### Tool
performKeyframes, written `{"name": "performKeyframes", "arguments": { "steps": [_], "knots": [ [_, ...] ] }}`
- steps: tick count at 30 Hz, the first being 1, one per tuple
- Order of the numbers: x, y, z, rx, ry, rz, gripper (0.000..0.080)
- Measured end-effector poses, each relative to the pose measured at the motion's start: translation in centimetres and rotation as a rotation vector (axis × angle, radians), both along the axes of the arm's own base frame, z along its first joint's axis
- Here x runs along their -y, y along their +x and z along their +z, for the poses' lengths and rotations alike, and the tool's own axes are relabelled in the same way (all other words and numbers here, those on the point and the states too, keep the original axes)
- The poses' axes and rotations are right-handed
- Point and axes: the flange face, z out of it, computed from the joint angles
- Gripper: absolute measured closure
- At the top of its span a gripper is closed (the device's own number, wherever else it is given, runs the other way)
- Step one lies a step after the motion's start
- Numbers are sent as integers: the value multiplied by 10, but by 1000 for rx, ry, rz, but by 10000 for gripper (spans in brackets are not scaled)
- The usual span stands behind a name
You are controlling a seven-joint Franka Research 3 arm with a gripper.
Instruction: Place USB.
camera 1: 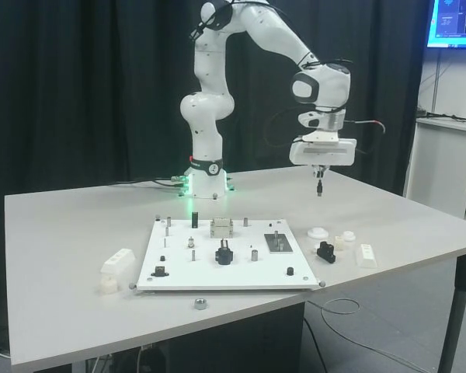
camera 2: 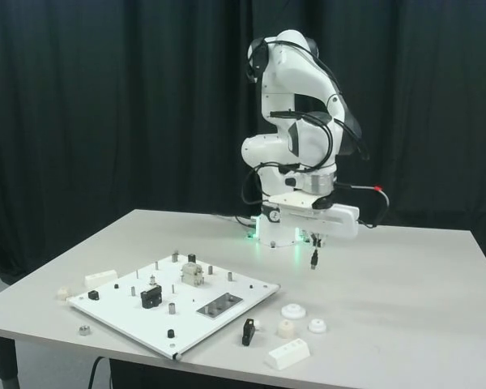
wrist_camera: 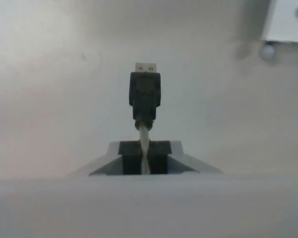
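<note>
the claw (camera 1: 318, 176) pinches the usb plug (wrist_camera: 145, 93) by its thin cable, so the plug hangs straight below it, in the air above the grey table (camera 1: 62, 225) and well apart from the white board (camera 1: 179, 268). the fingertips are hidden. black rectangular housing, bare metal tip.

White jointed arm (camera 1: 252, 31) (black cables); green-lit base (camera 1: 204, 186)

Black curtains (camera 2: 105, 105) hang behind the grey table (camera 2: 413, 284), a white cabinet (camera 1: 443, 159) beside it
</note>
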Motion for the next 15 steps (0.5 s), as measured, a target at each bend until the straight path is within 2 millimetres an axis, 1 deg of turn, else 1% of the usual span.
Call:
{"name": "performKeyframes", "arguments": {
  "steps": [9,15],
  "knots": [
    [-10,14,-12,16,-6,-26,777],
    [-14,25,-15,23,-10,-41,777]
  ]
}}
